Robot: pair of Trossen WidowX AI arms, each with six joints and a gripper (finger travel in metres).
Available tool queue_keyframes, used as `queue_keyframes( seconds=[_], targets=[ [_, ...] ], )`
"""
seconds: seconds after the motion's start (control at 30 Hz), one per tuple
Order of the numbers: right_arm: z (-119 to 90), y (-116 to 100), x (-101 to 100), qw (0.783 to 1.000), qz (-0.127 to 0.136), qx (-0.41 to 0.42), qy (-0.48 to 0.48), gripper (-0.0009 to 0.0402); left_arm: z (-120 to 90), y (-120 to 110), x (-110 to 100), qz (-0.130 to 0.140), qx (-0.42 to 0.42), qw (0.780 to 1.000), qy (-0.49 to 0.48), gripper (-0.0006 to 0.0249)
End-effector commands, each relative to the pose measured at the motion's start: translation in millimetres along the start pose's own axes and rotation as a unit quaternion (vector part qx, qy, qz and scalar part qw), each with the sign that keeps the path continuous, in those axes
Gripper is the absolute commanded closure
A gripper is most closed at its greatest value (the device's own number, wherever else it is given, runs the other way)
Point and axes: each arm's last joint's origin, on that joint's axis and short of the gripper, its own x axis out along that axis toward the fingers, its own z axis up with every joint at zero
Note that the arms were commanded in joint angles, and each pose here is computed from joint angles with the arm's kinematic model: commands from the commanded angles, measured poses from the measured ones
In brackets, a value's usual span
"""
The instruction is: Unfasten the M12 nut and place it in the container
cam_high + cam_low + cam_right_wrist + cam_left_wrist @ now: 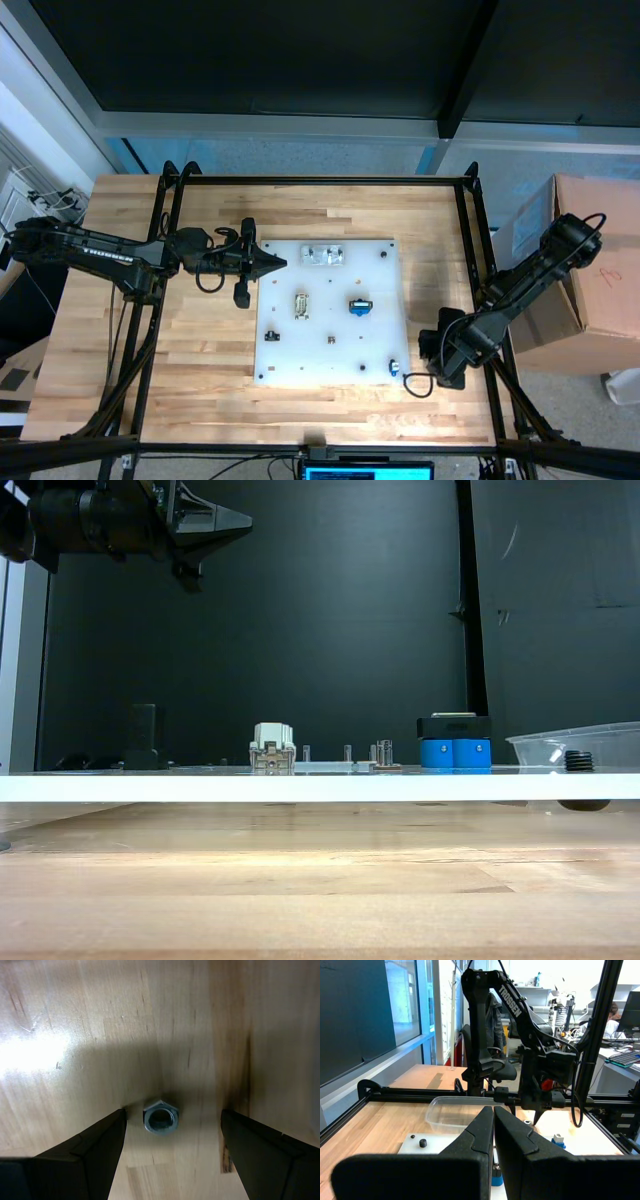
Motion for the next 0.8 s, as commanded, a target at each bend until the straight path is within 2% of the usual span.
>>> queue_keyframes(
  seconds=[0.03, 0.2, 0.47, 0.67, 0.7, 0.8],
  targets=[
    [0.4, 1.2, 3.6, 1.000, -0.004, -0.004, 0.002, 0.0135, 0.2, 0.0, 0.0, 0.000, 0.000, 1.000, 0.000, 0.0243],
    [0.1, 0.9, 3.4, 1.000, -0.003, -0.011, 0.003, 0.0182, 0.2, 0.0, 0.0, 0.000, 0.000, 1.000, 0.000, 0.0243],
    [1.0, 2.1, 1.5, 1.000, 0.003, -0.011, -0.001, 0.0305, 0.2, 0.0, 0.0, 0.000, 0.000, 1.000, 0.000, 0.0243],
    [1.1, 3.1, -6.1, 1.000, 0.025, -0.012, -0.001, 0.0386, 0.2, 0.0, 0.0, 0.000, 0.000, 1.000, 0.000, 0.0243],
    [1.1, 3.1, -8.1, 1.000, 0.026, -0.013, 0.000, 0.0396, 0.2, 0.1, 0.0, 0.000, 0.000, 1.000, 0.000, 0.0243],
    [2.2, 4.1, -16.1, 0.999, 0.030, -0.013, -0.003, 0.0385, 0.2, 0.0, 0.0, 0.000, 0.000, 1.000, 0.000, 0.0243]
  ],
)
